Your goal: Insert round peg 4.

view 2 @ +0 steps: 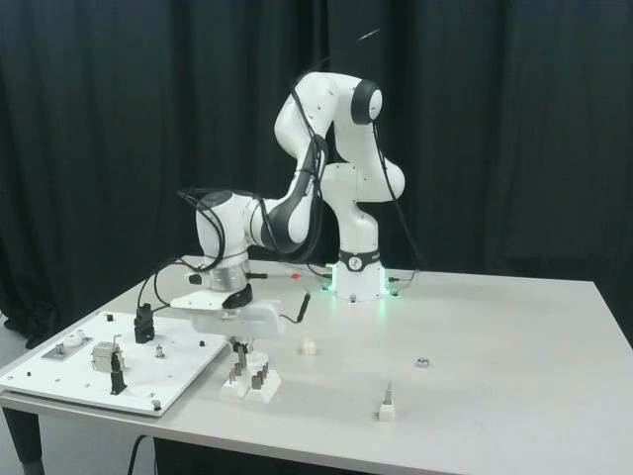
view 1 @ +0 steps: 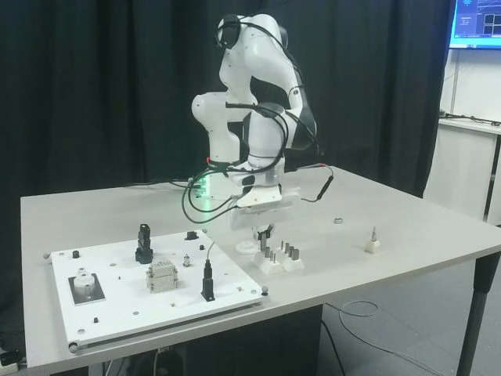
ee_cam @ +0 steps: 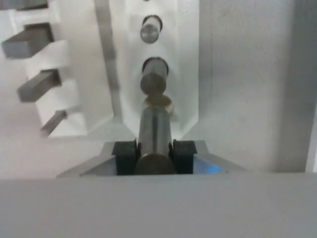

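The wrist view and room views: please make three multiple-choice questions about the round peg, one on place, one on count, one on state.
1. Where is the round peg?
A. between the gripper fingers
B. lying on the grey table
C. on the white board

2. How many round pegs already stand in the white peg holder, in the wrist view?
A. none
B. two
C. five

3. The gripper is:
A. wide open
B. shut on the peg
C. out of view

Key: 1 A, black pads flank it; 2 B, two stand beyond the held peg; 3 B, both pads press the peg.
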Motion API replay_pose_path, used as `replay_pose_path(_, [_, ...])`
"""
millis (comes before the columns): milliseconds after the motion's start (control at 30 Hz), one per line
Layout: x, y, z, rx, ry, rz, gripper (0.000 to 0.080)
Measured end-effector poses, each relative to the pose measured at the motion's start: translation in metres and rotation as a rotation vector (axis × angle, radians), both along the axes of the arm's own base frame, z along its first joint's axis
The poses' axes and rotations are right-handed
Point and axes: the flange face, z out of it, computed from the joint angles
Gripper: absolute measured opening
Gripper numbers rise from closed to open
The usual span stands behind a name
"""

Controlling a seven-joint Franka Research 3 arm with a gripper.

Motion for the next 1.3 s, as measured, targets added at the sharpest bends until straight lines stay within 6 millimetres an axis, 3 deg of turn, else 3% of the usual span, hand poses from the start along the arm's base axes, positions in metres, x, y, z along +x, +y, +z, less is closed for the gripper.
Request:
replay_pose_path(833, [-0.001, -0.007, 0.049, -0.005, -0.062, 0.015, 0.0151])
replay_pose_path(1300, [-0.003, -0.053, 0.09, -0.067, -0.12, -0.012, 0.0151])
